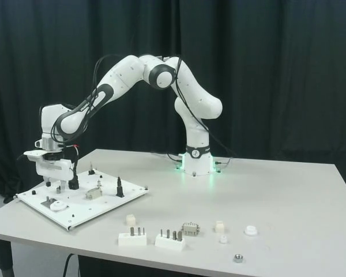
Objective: Pick square peg 1.
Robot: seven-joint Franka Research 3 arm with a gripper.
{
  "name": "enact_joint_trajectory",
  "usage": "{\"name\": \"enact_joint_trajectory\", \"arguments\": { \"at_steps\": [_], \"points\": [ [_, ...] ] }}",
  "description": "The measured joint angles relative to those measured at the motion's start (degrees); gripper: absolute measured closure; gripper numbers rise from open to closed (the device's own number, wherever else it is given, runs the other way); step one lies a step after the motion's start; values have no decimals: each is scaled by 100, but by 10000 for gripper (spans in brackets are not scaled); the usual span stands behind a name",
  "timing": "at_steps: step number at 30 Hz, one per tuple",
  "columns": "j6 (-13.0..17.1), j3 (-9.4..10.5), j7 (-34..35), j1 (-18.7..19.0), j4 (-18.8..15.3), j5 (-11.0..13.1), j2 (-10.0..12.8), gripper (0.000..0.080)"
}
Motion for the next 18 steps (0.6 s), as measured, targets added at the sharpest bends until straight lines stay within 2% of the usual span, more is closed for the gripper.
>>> {"name": "enact_joint_trajectory", "arguments": {
  "at_steps": [2, 3, 18],
  "points": [
    [0, -8, 29, 15, 39, -1, -5, 313],
    [0, -14, 40, 24, 54, -2, -9, 18],
    [-45, -118, 80, 95, 201, -51, -59, 3]
  ]
}}
